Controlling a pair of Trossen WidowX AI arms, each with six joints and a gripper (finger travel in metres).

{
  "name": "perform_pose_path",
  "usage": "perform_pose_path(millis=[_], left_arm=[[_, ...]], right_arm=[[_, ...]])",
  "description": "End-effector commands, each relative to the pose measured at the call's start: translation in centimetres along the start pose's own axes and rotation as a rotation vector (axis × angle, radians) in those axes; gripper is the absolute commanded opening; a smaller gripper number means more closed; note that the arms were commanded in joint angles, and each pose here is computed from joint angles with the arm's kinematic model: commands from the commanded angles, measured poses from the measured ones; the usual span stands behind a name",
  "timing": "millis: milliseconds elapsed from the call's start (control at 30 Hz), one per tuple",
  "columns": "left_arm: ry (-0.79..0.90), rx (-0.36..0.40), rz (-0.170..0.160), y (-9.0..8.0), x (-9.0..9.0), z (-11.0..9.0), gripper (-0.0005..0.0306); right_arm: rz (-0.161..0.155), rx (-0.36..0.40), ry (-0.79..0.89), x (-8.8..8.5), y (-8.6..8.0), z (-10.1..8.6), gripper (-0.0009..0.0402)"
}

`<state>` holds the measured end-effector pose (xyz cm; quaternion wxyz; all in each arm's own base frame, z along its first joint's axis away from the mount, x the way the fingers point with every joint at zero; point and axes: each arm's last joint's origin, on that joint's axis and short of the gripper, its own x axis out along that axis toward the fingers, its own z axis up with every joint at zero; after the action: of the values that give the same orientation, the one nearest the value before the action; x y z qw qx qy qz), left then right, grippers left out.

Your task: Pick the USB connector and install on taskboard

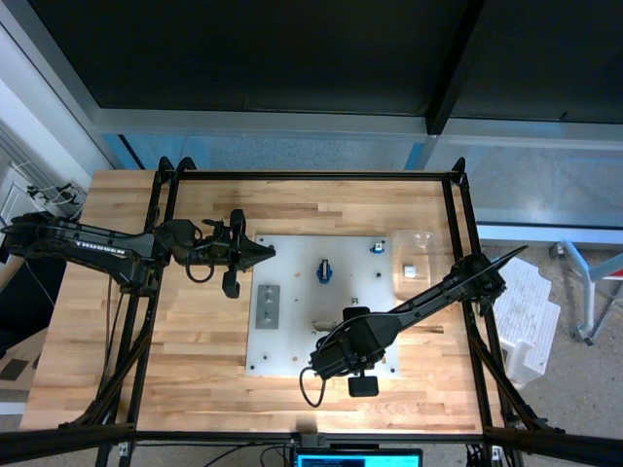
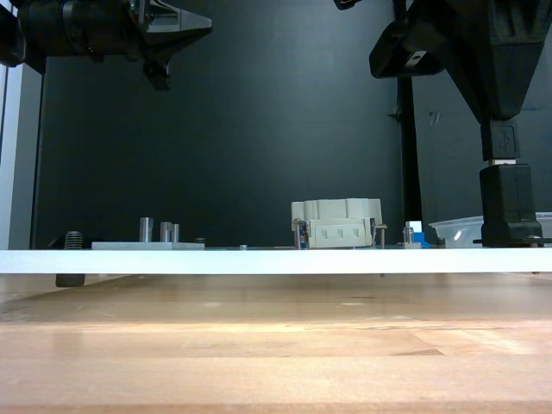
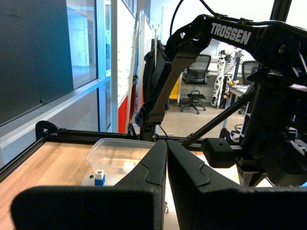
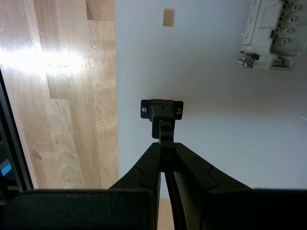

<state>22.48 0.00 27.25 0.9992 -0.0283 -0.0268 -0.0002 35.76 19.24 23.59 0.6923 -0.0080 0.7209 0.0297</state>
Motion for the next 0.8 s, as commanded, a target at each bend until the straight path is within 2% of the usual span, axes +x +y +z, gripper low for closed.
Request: perform_pose_path(millis=[33,800], left_arm=[[0.0,0.0,0.0,0.0,0.0,0.0,0.0],[0.0,0.0,0.0,0.0,0.0,0.0,0.0]], right_arm=[[-0.002,-0.001,0.009,0.5,0.12,0.08,0.0],[0.006,-0.009,-0.015,-0.44,0.21,-0.35,0.0]])
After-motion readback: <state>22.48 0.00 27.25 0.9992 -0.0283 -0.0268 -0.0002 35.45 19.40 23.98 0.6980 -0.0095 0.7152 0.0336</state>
